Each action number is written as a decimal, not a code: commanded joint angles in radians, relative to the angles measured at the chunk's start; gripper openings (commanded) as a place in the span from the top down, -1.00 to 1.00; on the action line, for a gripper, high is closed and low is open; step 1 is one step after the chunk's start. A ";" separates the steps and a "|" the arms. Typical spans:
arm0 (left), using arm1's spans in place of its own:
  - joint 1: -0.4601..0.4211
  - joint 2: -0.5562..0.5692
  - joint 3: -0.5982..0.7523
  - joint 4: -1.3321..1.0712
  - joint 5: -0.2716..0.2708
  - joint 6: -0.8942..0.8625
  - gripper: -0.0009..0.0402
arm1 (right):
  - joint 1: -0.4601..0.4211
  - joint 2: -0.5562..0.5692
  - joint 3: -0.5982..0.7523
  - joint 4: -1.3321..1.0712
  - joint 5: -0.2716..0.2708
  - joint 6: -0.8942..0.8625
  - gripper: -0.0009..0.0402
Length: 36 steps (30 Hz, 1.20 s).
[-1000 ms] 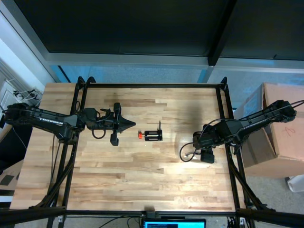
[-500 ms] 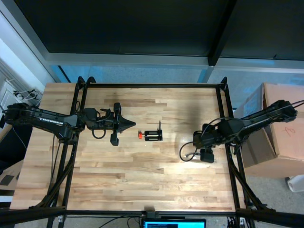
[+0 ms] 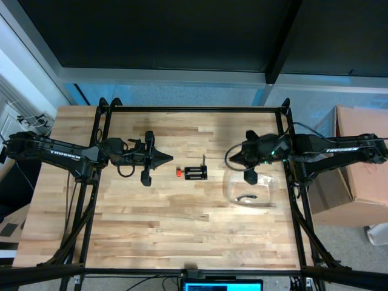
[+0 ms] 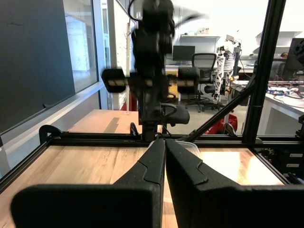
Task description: Remove the USB-C connector from the USB-C receptacle and place in the container
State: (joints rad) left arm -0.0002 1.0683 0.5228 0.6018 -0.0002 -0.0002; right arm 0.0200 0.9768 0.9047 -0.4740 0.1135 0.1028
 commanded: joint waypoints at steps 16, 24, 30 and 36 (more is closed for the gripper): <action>0.000 0.000 0.000 0.000 0.000 0.000 0.96 | -0.177 -0.070 -0.269 0.783 -0.254 -0.013 0.96; 0.000 0.000 0.000 0.000 0.000 0.000 0.96 | -0.186 -0.070 -0.354 0.866 -0.299 -0.004 0.96; 0.000 0.000 0.000 0.000 0.000 0.000 0.96 | -0.186 -0.070 -0.375 0.877 -0.298 -0.006 0.96; 0.000 0.000 0.000 0.000 0.000 0.000 0.96 | -0.185 -0.070 -0.404 0.921 -0.298 -0.008 0.96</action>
